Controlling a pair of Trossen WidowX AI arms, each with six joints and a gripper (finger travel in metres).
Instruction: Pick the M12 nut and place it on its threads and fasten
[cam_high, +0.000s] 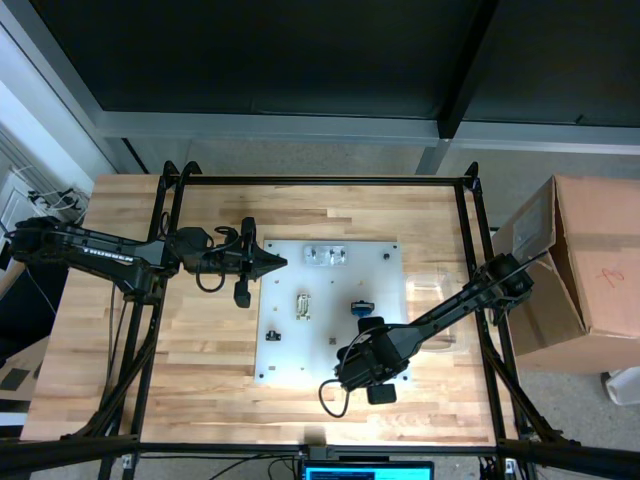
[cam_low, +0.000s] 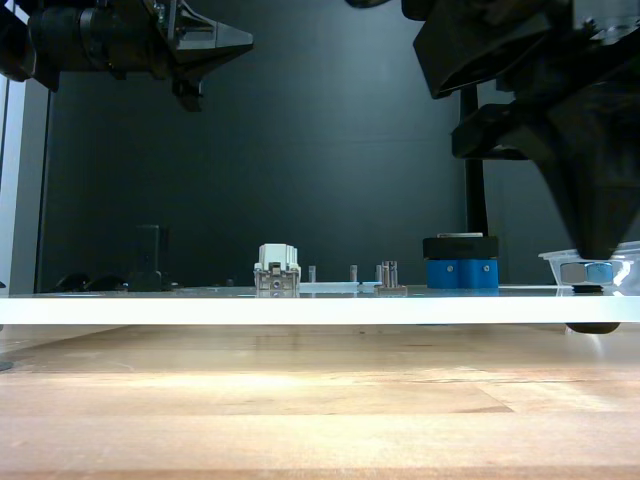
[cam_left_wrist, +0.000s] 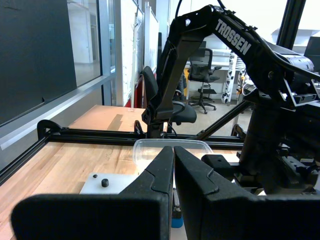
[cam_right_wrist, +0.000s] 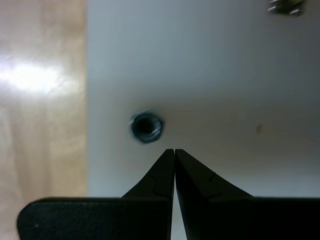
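My right gripper (cam_right_wrist: 174, 150), fingers together on nothing, hangs over the flat white board (cam_high: 300, 350). The small silver nut (cam_right_wrist: 146, 126) sits free just off its tips, hole facing me; whether on its stud, I cannot tell. My left gripper (cam_high: 280, 262), also closed, hovers well apart.

High view: even overhead light, white board (cam_high: 300, 355) bright, no hard shadows.
Low view: dim, dark backdrop, arms in silhouette; glare band across the table (cam_low: 300, 385).
Right wrist view: soft overall; nut (cam_right_wrist: 146, 126) blurred, hot spot on wood, right gripper (cam_right_wrist: 174, 151) featureless black.
Left wrist view: bright background; left gripper (cam_left_wrist: 173, 149) underexposed.
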